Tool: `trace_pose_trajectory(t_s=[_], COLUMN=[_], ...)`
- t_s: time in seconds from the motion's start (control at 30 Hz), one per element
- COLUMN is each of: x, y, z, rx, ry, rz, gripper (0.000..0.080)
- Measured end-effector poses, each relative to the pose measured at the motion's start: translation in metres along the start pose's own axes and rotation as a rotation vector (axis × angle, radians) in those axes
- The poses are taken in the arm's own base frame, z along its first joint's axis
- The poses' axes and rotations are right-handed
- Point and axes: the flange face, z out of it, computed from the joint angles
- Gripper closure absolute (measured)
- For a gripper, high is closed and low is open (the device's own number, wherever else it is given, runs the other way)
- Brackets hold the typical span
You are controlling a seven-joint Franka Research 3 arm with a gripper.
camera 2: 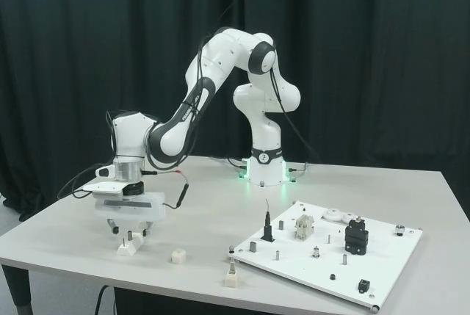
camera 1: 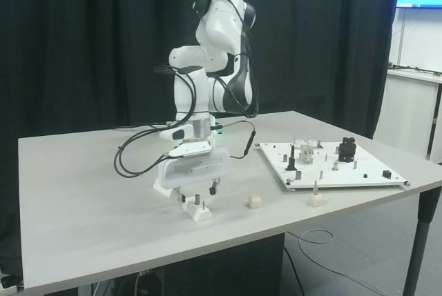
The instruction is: Pick round peg 3.
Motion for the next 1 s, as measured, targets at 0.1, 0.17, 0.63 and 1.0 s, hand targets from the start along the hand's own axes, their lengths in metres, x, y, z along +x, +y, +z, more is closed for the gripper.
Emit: trace_pose_trajectory(t_s=[0.1, 0.17, 0.63, 1.0], x=[0.0004, 0.0006, 0.0011, 0.0011], y=[0.0009, 0.0014, 0.0038, 0.0033], z=[0.0010, 0.0017, 0.0031, 0.0033], rx=[-0.002, -0.002, 0.000, 0.000], ry=[0.005, 0.008, 0.012, 0.011], rz=[0.006, 0.017, 0.045, 0.045], gripper=[0.0003, 0.0003, 0.0426, 0.0696])
